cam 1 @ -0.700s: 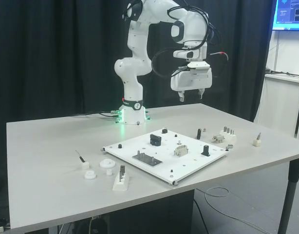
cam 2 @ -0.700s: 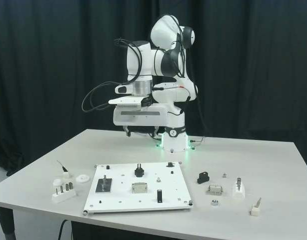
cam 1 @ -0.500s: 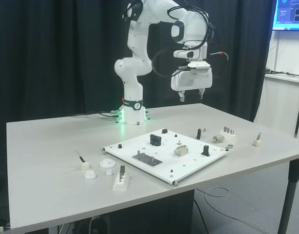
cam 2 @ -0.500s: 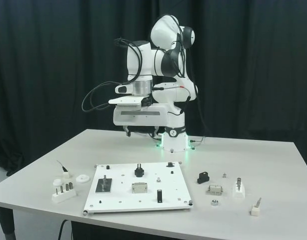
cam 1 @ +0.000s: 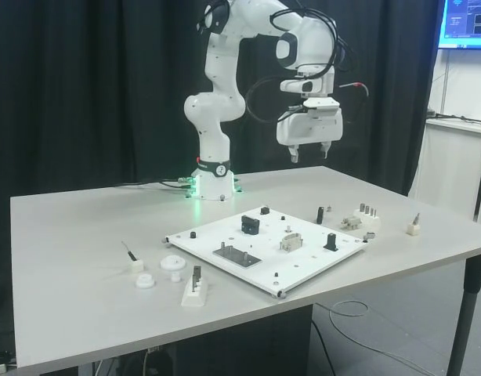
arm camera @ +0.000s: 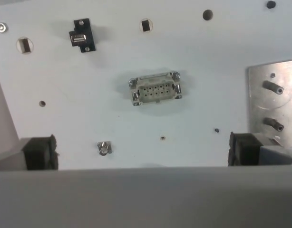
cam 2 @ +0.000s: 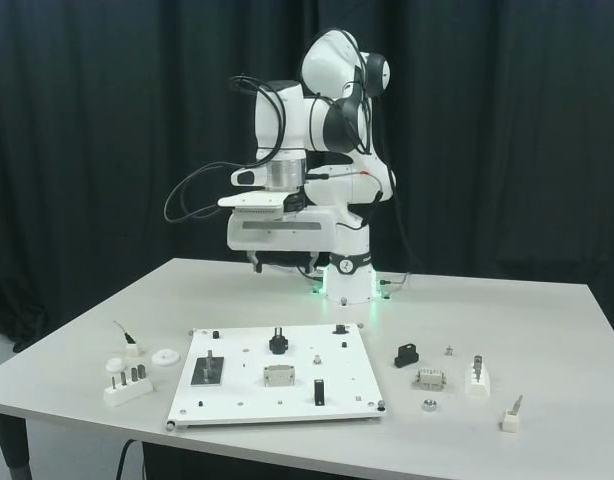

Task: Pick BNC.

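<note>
Hovering tool (cam 1: 309,154) above board (cam 1: 225,236)

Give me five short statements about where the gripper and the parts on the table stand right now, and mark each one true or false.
1. The gripper hangs high above the white board. True.
2. The gripper is clamped on a part. False: its fingers are spread with nothing between them.
3. A grey multi-pin connector is mounted on the white board. True.
4. A metal plate with two upright pins sits on the board. True.
5. The white board lies on the floor. False: it lies on the grey table.
</note>
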Robot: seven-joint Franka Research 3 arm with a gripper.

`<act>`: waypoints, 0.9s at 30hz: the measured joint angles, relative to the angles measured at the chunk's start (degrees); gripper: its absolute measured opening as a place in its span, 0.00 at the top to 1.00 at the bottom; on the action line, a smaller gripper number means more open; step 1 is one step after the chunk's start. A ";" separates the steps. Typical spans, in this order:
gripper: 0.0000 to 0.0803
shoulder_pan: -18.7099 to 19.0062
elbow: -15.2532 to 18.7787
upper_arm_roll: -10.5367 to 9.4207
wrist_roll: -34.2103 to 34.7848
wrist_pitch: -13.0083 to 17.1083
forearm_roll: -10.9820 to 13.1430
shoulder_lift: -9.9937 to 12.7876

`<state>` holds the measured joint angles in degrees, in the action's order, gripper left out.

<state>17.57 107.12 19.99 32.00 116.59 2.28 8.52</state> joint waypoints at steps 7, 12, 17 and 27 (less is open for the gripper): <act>0.00 0.04 -0.37 -0.77 1.40 0.00 0.86 -0.01; 0.00 0.68 -0.41 -1.36 2.61 -0.21 2.34 -0.02; 0.00 1.89 -0.41 -2.11 3.85 -1.76 3.98 -0.04; 0.00 5.78 0.54 -3.99 11.00 -5.42 4.59 -0.63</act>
<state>23.35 107.66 16.00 43.00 111.17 6.88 7.89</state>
